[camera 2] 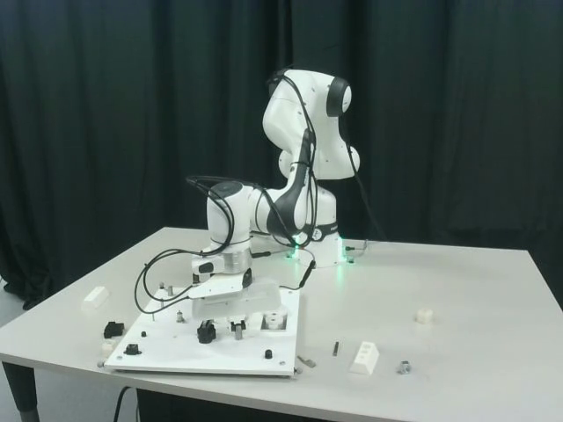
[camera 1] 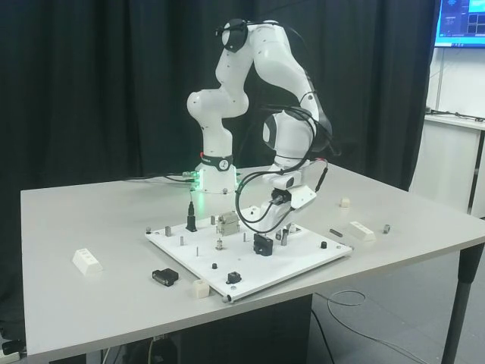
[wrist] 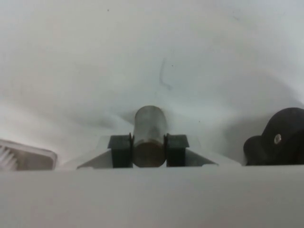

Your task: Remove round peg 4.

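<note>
Gripper (wrist: 149,150) is clamped on the peg (wrist: 149,137): both black pads (wrist: 120,150) sit flush on opposite sides of it, no gap visible either side. Peg is grey, looks like plain metal, round, short and stubby. In the room views it's at the board (camera 1: 303,265), mid area, low under the wrist, just beside a black block (camera 1: 263,246). Can't tell from any view whether the lower end is seated in its hole or already clear.

Handling, my read:
- Stiff, solid, not fragile. Squeeze won't hurt it.
- Small, so prob light for the arm; wt is a non-issue.
- Smooth cyl surface = slippery vs flat pads. Contact is two thin lines only, so it can roll or twist in the grip if side-loaded.
- Fit in hole likely snug. Any tilt on pull and it'll bind.

Where to hold: as now, across the dia, pads centred on the axis, near the upper end. Grip looks symmetric in wrist view, good.

Next move needs a straight pull along peg axis, slow, no lateral drift. Black knob (wrist: 280,137) sits near one side, so keep clear of it. Board is loose-looking on the desk (camera 1: 91,212); might lift w/ the peg if it jams.
</note>
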Tool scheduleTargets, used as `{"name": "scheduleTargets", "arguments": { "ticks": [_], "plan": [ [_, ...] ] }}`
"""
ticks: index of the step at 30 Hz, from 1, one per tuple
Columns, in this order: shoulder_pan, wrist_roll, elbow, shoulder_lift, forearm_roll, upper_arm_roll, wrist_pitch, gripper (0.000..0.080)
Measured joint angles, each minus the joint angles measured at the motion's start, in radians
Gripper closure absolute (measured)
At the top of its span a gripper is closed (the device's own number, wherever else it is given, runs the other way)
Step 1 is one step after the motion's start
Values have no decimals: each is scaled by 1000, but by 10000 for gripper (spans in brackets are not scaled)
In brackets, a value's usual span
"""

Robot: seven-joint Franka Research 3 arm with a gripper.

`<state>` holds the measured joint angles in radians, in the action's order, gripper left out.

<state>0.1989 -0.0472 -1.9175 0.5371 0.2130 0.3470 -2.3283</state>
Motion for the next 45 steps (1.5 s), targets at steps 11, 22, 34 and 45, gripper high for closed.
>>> {"name": "scheduleTargets", "arguments": {
  "ticks": [11, 22, 34, 45],
  "plan": [
    [-5, 20, -4, -2, 21, 0, -4, 653],
    [-8, 37, -4, -2, 38, 0, -3, 653],
    [-9, 40, -4, -3, 44, 0, -1, 653],
    [-9, 51, -4, -3, 49, 0, -2, 653]
  ]
}}
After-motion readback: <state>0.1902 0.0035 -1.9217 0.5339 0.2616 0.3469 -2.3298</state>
